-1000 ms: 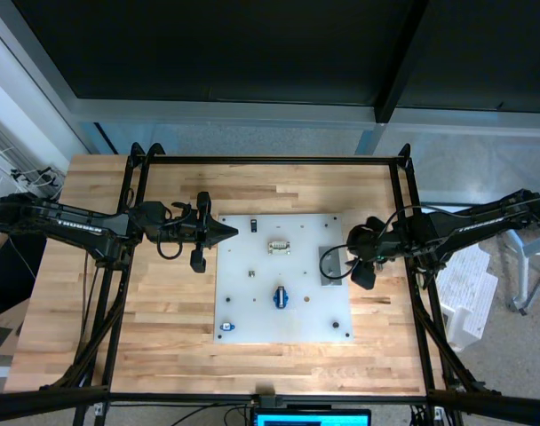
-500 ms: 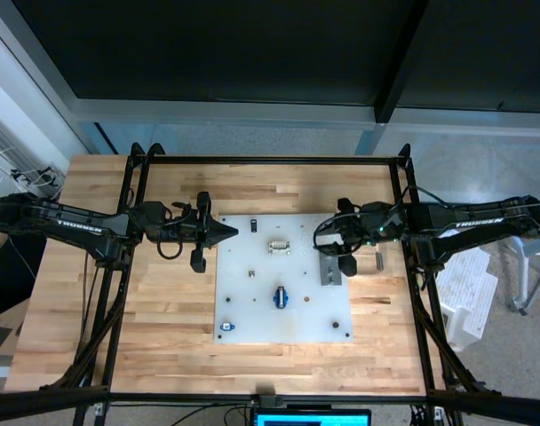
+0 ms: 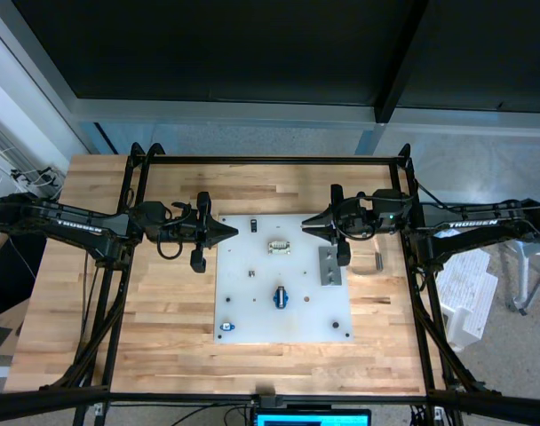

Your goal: Remove the 16mm cylinder and place in the container

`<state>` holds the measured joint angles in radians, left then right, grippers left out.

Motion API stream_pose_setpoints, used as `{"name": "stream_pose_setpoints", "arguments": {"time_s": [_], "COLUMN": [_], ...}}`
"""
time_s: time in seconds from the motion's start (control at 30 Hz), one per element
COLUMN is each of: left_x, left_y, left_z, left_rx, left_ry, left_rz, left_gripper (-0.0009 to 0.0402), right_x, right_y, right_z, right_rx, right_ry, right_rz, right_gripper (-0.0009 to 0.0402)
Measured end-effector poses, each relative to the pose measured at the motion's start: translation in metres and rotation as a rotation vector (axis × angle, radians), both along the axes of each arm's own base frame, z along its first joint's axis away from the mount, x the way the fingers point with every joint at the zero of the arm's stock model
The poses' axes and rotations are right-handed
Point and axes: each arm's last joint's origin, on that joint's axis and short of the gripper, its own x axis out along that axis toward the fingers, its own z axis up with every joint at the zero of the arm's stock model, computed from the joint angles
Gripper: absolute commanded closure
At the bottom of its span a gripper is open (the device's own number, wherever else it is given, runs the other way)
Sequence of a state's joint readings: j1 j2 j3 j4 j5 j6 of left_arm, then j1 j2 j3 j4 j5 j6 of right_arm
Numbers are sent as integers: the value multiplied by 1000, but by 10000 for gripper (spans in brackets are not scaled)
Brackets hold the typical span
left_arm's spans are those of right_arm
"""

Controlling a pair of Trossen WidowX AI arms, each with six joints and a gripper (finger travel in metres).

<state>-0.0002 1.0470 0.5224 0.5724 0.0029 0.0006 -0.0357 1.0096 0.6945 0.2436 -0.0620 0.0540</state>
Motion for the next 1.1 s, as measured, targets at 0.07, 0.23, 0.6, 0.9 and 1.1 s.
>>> {"name": "stream_pose_setpoints", "arguments": {"time_s": [0.07,0.23,0.6,0.9,1.1], "left_x": [0,0,0,0,0], "left_y": [0,0,0,0,0], "left_z": [0,0,0,0,0], "left_rx": [0,0,0,0,0], "left_ry": [-1,0,0,-1,0], "left_rz": [0,0,0,0,0], "left_gripper": [393,393,393,393,393], "right_x": [0,-3,-4,-4,-4], "right_y": [-1,-7,-7,-7,-9], "right_z": [-3,-16,-24,-24,-24], "right_rx": [-1,2,16,14,8], "right_ry": [-35,-55,-59,-63,-63], "right_rz": [6,-14,-27,-27,-102], "right_gripper": [396,393,393,393,393]}}
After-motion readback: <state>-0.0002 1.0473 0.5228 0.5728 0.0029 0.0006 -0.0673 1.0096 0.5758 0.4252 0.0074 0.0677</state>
